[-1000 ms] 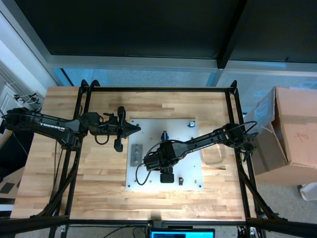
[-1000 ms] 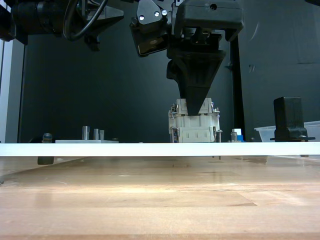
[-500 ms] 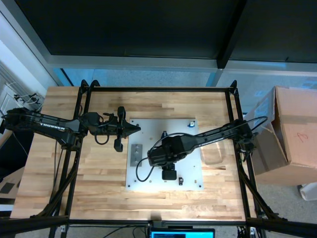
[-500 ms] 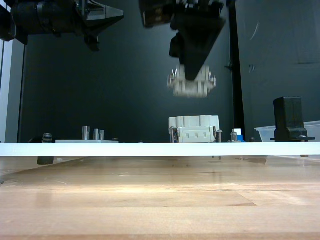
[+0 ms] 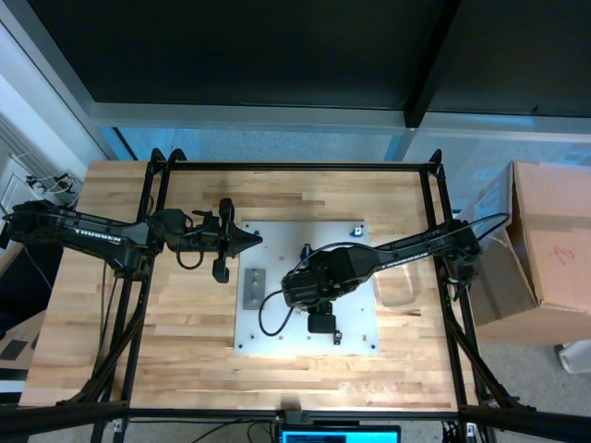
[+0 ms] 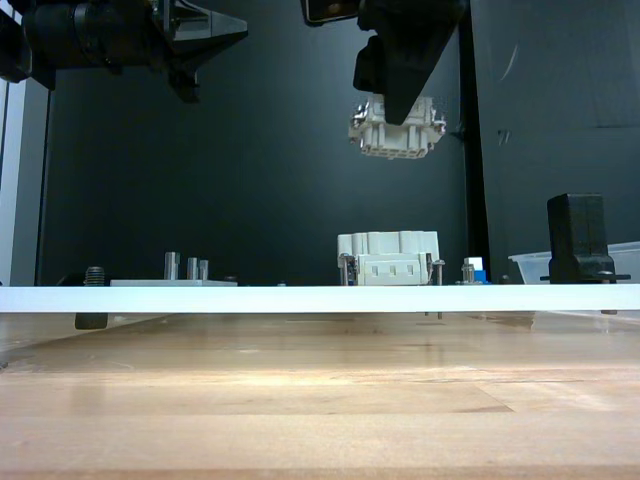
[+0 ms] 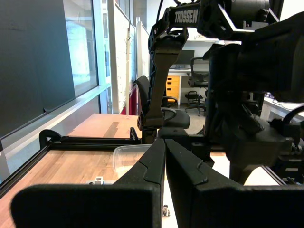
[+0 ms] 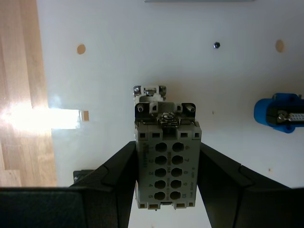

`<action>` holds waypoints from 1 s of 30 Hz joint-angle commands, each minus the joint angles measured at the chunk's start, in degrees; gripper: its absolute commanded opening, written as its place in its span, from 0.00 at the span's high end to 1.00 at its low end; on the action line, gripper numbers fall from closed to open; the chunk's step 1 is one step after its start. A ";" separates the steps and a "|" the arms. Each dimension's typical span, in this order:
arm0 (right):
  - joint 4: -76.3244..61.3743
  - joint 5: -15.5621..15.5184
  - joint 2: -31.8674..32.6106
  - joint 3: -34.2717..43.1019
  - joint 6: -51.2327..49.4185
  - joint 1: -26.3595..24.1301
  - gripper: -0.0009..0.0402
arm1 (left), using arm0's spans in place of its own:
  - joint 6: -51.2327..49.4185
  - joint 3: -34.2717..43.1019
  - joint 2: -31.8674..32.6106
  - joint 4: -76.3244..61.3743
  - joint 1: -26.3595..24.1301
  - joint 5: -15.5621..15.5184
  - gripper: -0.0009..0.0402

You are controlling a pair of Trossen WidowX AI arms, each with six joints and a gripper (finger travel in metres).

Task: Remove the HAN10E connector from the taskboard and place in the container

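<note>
The HAN10E connector (image 6: 393,128), a pale grey block with screws, hangs in the air, clear of its seat and tilted a little. My right gripper (image 6: 398,105) is shut on it from above. In the right wrist view the connector (image 8: 166,164) sits between the two black fingers (image 8: 114,175), its pin holes facing the camera. Its mating base (image 6: 388,258) stays on the white taskboard (image 5: 277,323). In the high view the right gripper (image 5: 319,319) is over the board's middle. My left gripper (image 5: 251,239) hovers shut and empty above the board's far left corner. The clear container (image 5: 399,286) lies right of the board.
A grey block with posts (image 5: 252,287) and a blue connector (image 8: 279,113) are on the board. A black upright part (image 6: 577,238) stands at the board's right. A black frame (image 5: 295,167) surrounds the table, and a cardboard box (image 5: 545,249) stands beyond its right edge.
The connector was seated in its base with the right gripper on it. It has since come out and risen well above the base, shifting slightly right. The left arm has not moved.
</note>
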 commanded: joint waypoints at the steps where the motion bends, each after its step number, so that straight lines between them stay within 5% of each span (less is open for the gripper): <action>1: -0.13 0.02 -2.38 -2.25 0.11 1.14 0.96 | 0.00 0.00 0.02 0.00 0.02 0.00 0.98; 30: 1.36 0.46 -36.24 -44.59 21.22 13.57 0.96 | 0.00 0.00 0.02 0.00 0.00 0.00 0.98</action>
